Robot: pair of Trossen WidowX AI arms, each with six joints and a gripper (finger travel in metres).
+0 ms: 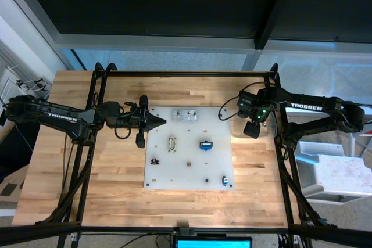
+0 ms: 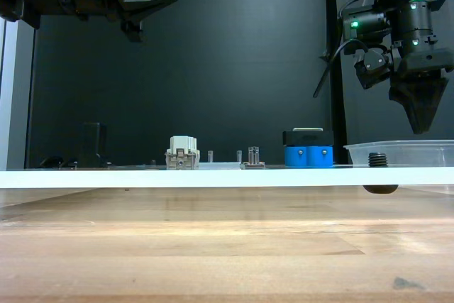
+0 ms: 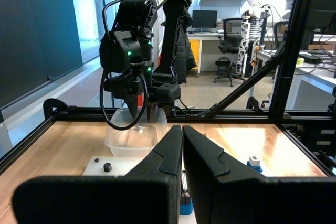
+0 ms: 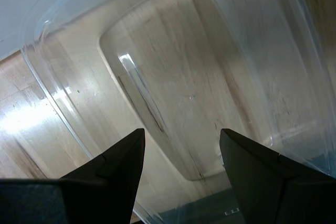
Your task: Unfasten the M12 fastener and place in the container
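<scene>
Over at the board's 9 o'clock edge, we've got the left gripper [image 1: 163, 122] hanging high, fingers pressed together and gripping nothing. Moving across the white board [image 1: 174, 172], at its 5 o'clock corner the black stud [image 2: 378, 160] stands with its ribs bare. On to 2 o'clock: the right gripper [image 4: 181, 132] hovers above the container [image 3: 123, 142], fingers spread and empty. We spot the M12 fastener [image 3: 139, 127], a small pale piece inside the container, just beneath those fingers.
</scene>
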